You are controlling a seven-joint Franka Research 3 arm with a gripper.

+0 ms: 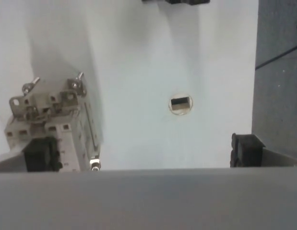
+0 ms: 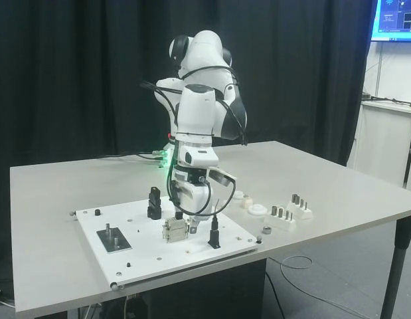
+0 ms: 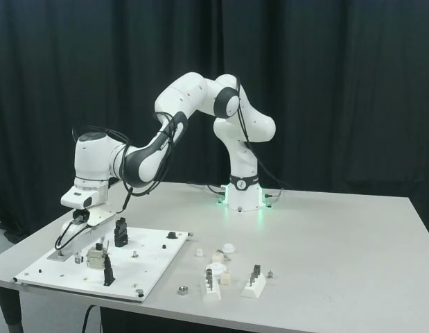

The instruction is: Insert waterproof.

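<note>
My gripper (image 1: 142,153) hangs low over the white board (image 1: 138,57), open, with nothing between its black fingertips (image 1: 244,151). In the board, ahead of the fingers, is a small round hole with a dark rectangular socket (image 1: 180,104). A white and grey terminal block (image 1: 52,122) with metal screws stands beside one fingertip; whether they touch I cannot tell. From the first room view the gripper (image 2: 190,219) is just above that block (image 2: 173,230). A black connector (image 2: 153,203) stands upright further back, and a black upright piece (image 2: 214,239) stands near the front edge.
A grey plate with pegs (image 2: 113,238) sits on the board's left part. Off the board to the right lie white round parts (image 2: 250,201), two white peg holders (image 2: 288,212) and a small nut (image 2: 265,230). A black cable (image 1: 278,56) crosses the grey table beside the board.
</note>
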